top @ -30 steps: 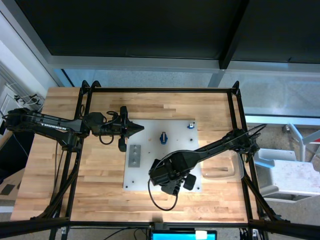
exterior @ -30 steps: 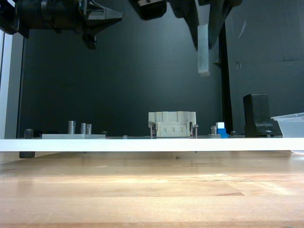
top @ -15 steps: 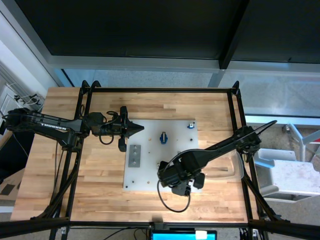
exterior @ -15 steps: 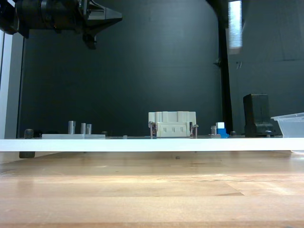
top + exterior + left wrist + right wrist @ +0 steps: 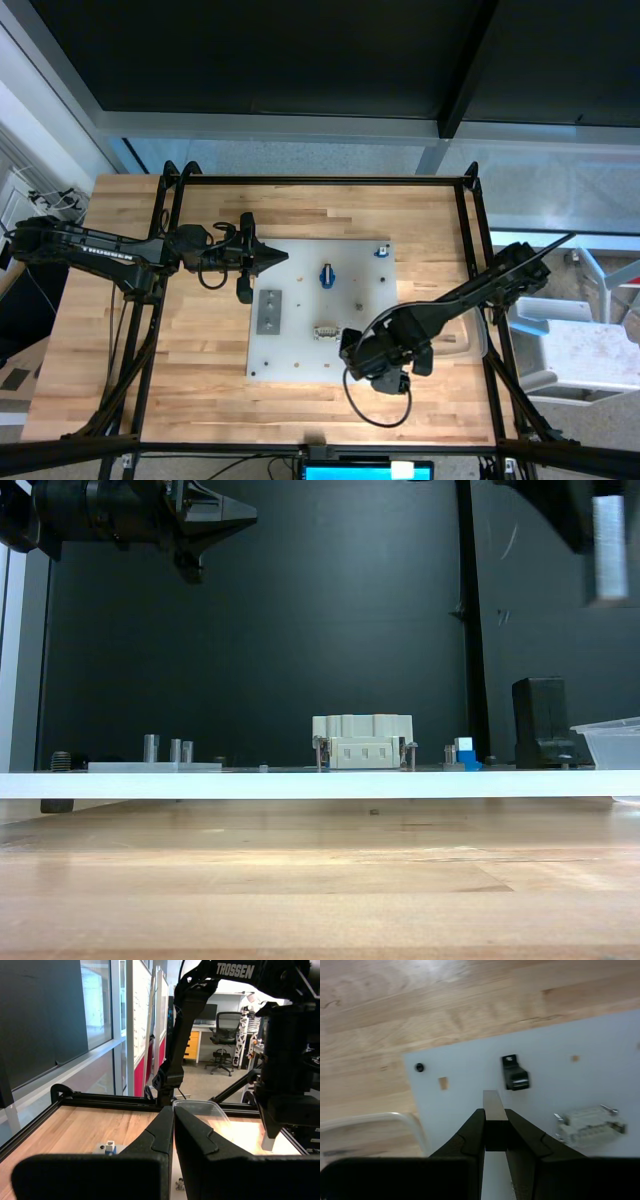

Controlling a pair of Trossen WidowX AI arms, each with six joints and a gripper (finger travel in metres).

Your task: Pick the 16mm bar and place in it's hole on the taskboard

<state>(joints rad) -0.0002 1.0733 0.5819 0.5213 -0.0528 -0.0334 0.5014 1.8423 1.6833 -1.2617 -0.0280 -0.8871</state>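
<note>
Carry step: your right gripper (image 5: 388,362) clamps its fingers on the 16mm bar (image 5: 609,550), upright, high over the taskboard (image 5: 290,350) near its right corner — next, line it over its hole and lower. Your left gripper (image 5: 280,256), fingers closed on nothing, hovers at its far-left edge.

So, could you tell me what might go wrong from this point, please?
The right hand holds the 16mm bar high over the taskboard's near right corner, gripped by its upper end only, so it might tilt or slip. Lowered here, it could strike the black block or plastic tray. The left hand, shut, hovers over the board's far left edge, away from it.
</note>
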